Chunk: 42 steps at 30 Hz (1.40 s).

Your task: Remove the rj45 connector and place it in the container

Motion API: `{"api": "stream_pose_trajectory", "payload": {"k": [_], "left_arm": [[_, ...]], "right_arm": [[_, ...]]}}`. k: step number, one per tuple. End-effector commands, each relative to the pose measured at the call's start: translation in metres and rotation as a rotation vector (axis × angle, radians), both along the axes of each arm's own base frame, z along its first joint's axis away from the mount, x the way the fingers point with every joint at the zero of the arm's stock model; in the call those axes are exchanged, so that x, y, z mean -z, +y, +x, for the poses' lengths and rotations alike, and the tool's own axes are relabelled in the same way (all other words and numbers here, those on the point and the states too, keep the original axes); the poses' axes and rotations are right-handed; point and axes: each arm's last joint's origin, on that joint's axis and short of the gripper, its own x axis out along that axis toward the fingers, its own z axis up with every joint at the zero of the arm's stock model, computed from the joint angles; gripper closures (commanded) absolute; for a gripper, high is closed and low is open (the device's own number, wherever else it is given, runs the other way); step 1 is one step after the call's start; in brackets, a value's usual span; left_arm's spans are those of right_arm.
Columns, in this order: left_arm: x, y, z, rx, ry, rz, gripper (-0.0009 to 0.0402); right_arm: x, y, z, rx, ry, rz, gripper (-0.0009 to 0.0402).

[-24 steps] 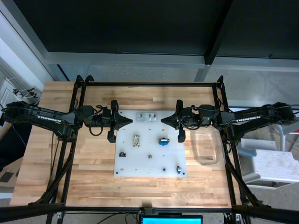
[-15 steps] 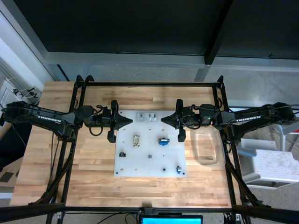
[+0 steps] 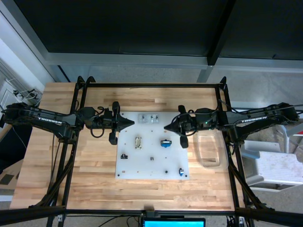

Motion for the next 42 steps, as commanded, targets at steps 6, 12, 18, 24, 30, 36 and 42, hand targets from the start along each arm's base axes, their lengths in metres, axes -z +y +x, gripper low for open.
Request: {"api": "stream_pose_trajectory", "payload": {"k": [6, 12, 18, 24, 30, 36, 42], "left_arm": [[0.0, 0.0, 0.0, 0.0, 0.0, 0.0, 0.0392], [0.0, 0.0, 0.0, 0.0, 0.0, 0.0, 0.0392], [0.0, 0.0, 0.0, 0.0, 0.0, 0.0, 0.0392], [0.0, 0.0, 0.0, 0.0, 0.0, 0.0, 0.0392], [0.0, 0.0, 0.0, 0.0, 0.0, 0.0, 0.0392], [0.0, 0.0, 0.0, 0.0, 0.0, 0.0, 0.0392], [0.0, 0.0, 0.0, 0.0, 0.0, 0.0, 0.0392]], "right_arm": [[-0.008, 0.014, -0.012, 0.0, 0.267, 0.009, 0.0393], [-0.009, 0.028, -0.016, -0.006, 0.459, -0.014, 0.0393], [-0.012, 0.044, -0.015, -0.034, 0.576, -0.036, 0.0393], [-0.011, 0.062, -0.016, -0.059, 0.668, -0.042, 0.0393], [-0.009, 0.079, -0.019, -0.071, 0.746, -0.052, 0.0393], [-0.005, 0.099, -0.022, -0.08, 0.772, -0.025, 0.0393], [0.004, 0.119, -0.023, -0.094, 0.837, -0.044, 0.0393]]}}
